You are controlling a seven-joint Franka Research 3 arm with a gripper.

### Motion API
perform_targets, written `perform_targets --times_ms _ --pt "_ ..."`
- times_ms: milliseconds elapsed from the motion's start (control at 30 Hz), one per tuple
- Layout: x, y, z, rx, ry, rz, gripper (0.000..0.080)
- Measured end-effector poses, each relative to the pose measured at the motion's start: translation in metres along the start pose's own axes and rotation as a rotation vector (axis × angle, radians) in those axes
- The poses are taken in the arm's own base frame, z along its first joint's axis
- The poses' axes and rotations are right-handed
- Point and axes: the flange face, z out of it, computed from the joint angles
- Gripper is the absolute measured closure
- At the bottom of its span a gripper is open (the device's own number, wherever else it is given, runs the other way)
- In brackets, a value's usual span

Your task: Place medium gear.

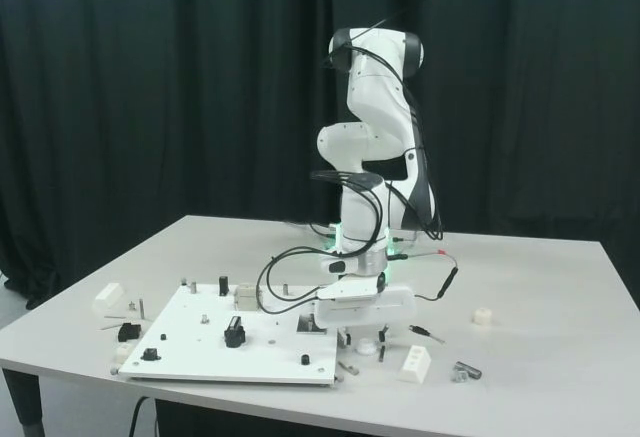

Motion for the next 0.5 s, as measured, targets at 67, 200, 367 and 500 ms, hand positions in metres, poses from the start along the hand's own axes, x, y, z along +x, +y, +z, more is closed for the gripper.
perform_targets --times_ms 67,200,367,500 --pt "0.0000 -0.0004 -0.0002 0.000 0.000 0.001 0.0431" --pt "0.0002 -0.0020 -0.0012 0.002 -0.001 0.004 0.0431" --pt "0.0014 -0.0053 -0.0049 0.004 -0.003 0.007 0.0034" --pt "0.0032 -0.0082 -0.0095 0.004 -0.010 0.011 0.0009"
